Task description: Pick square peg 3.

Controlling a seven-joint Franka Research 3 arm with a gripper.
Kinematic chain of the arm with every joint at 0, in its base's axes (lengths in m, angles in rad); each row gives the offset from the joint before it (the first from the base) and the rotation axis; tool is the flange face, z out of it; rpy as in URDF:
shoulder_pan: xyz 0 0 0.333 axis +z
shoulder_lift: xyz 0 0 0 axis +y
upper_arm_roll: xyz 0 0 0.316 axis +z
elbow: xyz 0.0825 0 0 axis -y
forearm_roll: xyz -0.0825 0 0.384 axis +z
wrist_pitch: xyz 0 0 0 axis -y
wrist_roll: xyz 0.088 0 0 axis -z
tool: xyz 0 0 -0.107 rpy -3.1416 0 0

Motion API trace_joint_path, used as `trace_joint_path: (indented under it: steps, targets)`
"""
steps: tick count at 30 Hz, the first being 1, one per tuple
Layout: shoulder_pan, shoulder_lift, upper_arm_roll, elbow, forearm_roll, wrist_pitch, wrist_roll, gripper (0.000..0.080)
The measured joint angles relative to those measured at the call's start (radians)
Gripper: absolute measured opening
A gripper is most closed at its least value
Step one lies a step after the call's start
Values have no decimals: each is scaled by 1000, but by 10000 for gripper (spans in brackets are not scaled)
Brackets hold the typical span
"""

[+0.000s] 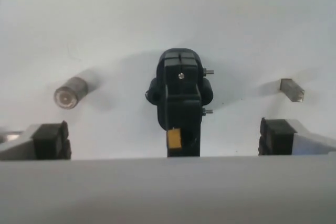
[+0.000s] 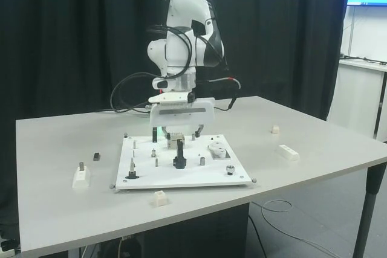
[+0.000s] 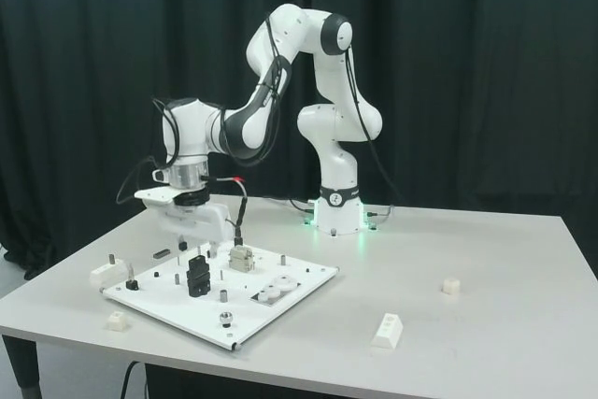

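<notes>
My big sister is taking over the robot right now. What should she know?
Gripper: open, holding nothing, hanging over the white board.
Under it: a black fixture stands right between the fingers.
Pegs: a small square peg stands on the board to one side of the fixture, a round peg to the other. I cannot tell which peg is number 3.
Done: the arm is above the board.
Left: find square peg 3, line up over it, go down, close the fingers, lift.
</notes>
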State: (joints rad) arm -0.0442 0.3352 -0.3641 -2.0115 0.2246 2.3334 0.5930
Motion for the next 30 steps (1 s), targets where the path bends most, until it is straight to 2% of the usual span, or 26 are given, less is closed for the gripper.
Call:
trace_joint_path:
  steps: [11, 30]
  targets:
    - [0, -33, -2, 10, -10, -23, 3, 800]
    - [0, -35, -4, 35, -20, -28, 5, 800]
